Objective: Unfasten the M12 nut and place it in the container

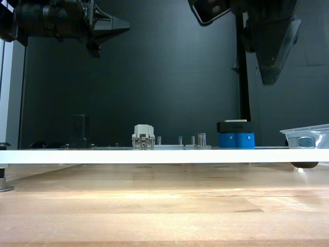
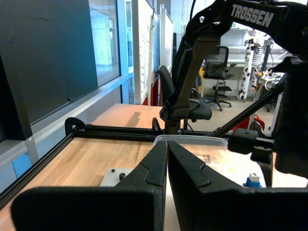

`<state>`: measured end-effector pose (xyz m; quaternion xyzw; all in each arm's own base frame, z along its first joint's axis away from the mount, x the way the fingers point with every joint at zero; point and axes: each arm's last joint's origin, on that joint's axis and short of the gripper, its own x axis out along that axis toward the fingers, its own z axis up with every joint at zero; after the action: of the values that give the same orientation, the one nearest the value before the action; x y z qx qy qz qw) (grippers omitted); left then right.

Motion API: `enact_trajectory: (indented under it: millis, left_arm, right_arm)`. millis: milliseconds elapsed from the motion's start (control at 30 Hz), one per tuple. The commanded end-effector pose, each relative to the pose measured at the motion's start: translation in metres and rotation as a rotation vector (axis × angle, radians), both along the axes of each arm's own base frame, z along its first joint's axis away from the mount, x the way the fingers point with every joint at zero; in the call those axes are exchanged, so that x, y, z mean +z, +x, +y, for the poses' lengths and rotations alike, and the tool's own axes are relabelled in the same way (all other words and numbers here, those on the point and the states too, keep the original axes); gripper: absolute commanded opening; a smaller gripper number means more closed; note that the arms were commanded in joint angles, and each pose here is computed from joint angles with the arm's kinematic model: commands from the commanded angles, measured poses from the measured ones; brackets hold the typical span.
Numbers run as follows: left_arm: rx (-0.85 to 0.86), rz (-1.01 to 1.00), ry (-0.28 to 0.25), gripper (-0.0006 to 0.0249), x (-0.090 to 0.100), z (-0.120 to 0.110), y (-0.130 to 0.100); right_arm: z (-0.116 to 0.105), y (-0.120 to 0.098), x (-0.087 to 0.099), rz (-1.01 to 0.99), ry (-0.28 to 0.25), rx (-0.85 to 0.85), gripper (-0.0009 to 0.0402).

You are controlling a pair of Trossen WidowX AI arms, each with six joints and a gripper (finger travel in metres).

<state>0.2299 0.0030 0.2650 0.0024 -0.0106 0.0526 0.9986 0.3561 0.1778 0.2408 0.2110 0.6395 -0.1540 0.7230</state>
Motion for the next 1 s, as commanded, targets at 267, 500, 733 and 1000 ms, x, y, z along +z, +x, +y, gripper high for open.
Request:
enact_trajectory:
  millis: [267, 500, 733, 1000]
  left_arm:
    - [0.000, 0.000, 0.000, 0.0000, 0.000, 0.000, 0.000]
    - [0.000, 0.000, 0.000, 0.0000, 0.000, 0.000, 0.000]
    - [0.000, 0.000, 0.000, 0.0000, 0.000, 0.000, 0.000]
    - [0.000, 0.000, 0.000, 0.0000, 0.000, 0.000, 0.000]
  right_arm:
    - [0.004, 0.011, -0.025, 0.025, -0.021, -0.004, 0.0230]
    - [0.007, 0.015, -0.043, 0.059, -0.036, -0.003, 0.0224]
    - [0.006, 0.014, -0.048, 0.061, -0.039, -0.002, 0.0192]
    - [0.006, 0.013, -0.058, 0.062, -0.008, 0.000, 0.0145]
